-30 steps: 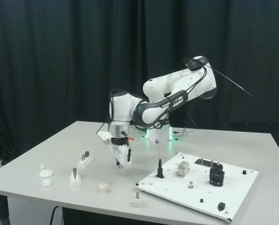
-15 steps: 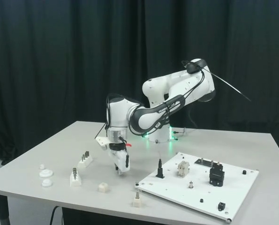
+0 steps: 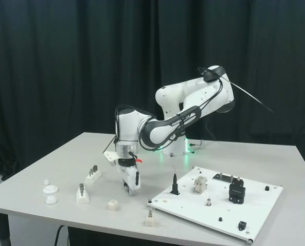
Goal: Place bolt 4.
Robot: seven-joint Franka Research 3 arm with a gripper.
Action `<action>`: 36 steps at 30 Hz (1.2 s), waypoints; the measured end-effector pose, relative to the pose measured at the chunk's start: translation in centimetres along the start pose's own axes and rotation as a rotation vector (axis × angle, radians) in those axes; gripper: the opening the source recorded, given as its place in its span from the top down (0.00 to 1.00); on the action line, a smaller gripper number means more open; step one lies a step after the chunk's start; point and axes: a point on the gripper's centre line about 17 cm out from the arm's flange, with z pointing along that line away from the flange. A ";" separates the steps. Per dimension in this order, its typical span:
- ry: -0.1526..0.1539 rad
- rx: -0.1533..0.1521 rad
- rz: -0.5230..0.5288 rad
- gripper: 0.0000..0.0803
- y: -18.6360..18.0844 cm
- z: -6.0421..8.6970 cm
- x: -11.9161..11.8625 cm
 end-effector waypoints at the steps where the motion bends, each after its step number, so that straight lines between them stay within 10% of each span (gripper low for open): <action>1: 0.003 0.000 -0.002 0.26 -0.1 -0.1 0.1; 5: 0.012 0.005 -0.007 0.26 -0.5 -0.5 0.4; 6: 0.015 0.007 -0.007 0.07 -0.6 -0.6 0.5; 36: 0.003 0.021 -0.032 0.00 -1.4 -1.0 0.3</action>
